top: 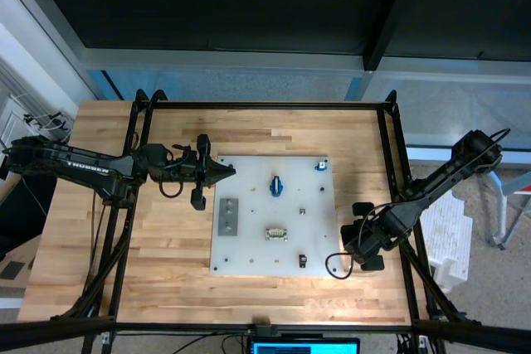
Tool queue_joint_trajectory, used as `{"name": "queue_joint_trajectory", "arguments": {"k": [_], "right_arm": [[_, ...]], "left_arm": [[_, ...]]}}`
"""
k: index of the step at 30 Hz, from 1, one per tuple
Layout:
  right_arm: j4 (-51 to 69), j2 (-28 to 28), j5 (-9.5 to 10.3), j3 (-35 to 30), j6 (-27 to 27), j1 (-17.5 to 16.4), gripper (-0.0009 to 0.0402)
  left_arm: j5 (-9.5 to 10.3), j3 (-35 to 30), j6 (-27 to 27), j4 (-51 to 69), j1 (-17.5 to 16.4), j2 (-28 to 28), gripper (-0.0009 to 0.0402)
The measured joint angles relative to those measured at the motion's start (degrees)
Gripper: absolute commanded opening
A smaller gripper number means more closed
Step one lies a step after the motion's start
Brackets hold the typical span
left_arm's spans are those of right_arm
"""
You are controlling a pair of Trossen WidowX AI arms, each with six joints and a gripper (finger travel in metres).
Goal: Pick the 16mm bar and install on taskboard
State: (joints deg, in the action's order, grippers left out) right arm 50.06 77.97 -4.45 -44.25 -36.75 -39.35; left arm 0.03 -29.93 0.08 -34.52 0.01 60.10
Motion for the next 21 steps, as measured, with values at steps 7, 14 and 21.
{"name": "queue_joint_trajectory", "arguments": {"k": [7, 14, 21], "right_arm": [[0.00, -0.11, 0.00, 0.00, 0.22, 0.04, 0.0040], [0.28, -0.85, 0.00, -0.09, 0.22, 0.04, 0.0015], [5.29, -1.07, 0.00, -4.33, 0.20, 0.04, 0.0012]], "left_arm": [[-0.02, -0.02, -0.02, -0.02, 0.00, 0.00, 0.0000], [-0.02, -0.02, -0.02, -0.02, 0.00, 0.00, 0.0000], [0.00, -0.02, 0.00, -0.02, 0.00, 0.00, 0.0000]]}}
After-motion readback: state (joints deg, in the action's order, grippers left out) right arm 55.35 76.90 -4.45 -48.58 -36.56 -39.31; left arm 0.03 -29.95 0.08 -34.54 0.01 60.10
